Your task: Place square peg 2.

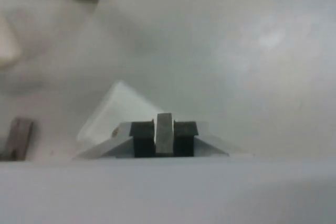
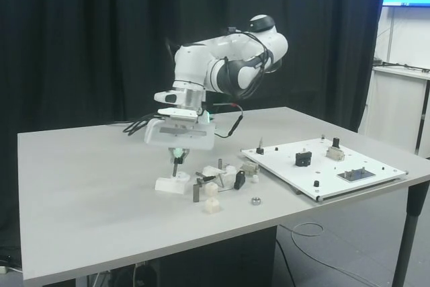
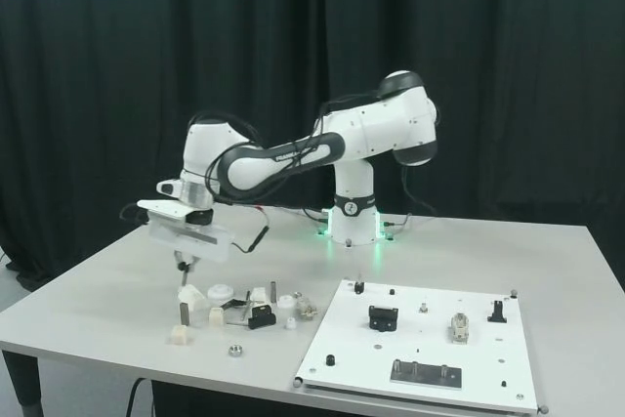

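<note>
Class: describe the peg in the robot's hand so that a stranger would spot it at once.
Find the white robot arm on the grey table. Its hand hangs above a cluster of small parts, beside the white board. The small grey square peg is pinched between black fingers, off the table.

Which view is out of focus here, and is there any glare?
Wrist view: soft all over, the end effector blurred around the peg, pale glare patch on the table. Both room views: sharp, evenly lit, with only a green glow at the arm's base.
</note>
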`<state>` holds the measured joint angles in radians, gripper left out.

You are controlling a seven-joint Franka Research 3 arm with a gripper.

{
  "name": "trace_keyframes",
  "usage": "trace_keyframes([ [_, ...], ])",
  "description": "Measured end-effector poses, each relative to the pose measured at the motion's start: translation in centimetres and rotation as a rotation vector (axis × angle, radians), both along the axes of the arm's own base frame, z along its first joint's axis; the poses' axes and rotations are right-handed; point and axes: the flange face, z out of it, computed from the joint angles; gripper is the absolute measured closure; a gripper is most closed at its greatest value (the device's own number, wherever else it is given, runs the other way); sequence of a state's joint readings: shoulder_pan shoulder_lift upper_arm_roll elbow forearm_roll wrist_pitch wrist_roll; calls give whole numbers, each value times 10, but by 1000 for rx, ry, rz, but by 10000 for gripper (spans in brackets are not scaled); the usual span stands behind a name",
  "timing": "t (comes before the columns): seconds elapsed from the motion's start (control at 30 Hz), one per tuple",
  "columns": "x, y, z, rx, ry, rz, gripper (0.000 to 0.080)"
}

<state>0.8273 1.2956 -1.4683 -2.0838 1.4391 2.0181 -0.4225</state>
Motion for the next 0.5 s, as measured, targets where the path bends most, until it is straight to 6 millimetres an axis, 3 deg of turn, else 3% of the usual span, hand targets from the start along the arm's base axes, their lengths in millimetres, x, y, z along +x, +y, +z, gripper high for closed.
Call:
trace_keyframes([
  [0.5, 47, -41, -11, 75, -3, 3, 732],
])
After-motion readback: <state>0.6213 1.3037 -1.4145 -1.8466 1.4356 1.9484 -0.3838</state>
